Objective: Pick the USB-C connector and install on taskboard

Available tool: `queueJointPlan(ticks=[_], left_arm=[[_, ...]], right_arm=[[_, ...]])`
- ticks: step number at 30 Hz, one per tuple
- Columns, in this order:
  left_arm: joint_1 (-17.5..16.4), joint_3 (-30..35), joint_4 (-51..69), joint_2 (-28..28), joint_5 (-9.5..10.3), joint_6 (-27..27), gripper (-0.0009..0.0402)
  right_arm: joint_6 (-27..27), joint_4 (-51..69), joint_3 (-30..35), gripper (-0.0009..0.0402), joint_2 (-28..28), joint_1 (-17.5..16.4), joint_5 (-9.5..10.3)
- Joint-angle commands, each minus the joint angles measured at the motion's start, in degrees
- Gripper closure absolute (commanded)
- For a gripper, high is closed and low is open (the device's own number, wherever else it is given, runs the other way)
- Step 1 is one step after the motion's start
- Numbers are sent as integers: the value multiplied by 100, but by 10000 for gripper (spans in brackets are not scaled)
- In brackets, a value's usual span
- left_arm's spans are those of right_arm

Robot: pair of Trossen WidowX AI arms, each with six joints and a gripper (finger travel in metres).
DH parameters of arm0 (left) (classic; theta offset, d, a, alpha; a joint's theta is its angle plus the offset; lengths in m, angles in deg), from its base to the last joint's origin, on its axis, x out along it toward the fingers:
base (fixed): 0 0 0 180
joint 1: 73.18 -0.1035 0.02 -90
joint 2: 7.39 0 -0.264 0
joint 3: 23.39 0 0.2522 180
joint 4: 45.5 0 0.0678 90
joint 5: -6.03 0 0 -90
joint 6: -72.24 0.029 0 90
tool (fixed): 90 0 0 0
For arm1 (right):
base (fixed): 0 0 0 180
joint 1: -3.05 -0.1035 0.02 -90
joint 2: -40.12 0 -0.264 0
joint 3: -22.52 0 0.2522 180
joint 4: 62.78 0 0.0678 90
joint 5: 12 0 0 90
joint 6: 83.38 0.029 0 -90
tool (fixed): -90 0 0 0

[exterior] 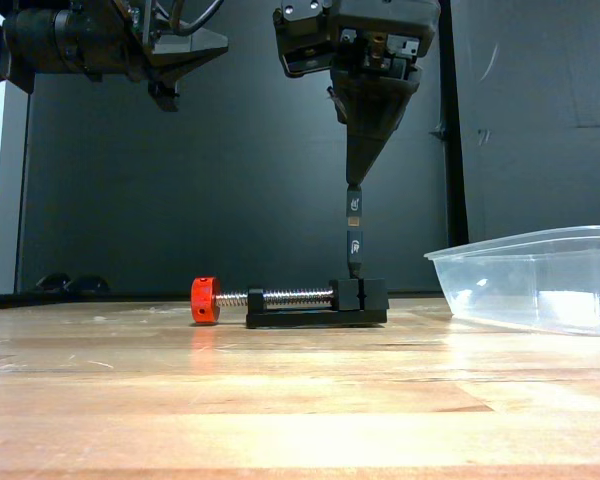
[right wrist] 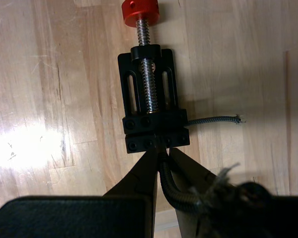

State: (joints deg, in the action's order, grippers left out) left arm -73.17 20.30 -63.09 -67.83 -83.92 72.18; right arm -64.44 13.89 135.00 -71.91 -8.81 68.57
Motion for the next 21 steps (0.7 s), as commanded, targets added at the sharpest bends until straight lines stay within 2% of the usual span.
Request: queueJointPlan(ticks=[1,21], left_arm=[[-2,2,-2,-4,-2,2,393],[-2,2,-2,-4,-2,2,393]], right_arm=[[-22,2,-2,394,4,0,-4],[-138,-24,-37,393,4,0,-63]])
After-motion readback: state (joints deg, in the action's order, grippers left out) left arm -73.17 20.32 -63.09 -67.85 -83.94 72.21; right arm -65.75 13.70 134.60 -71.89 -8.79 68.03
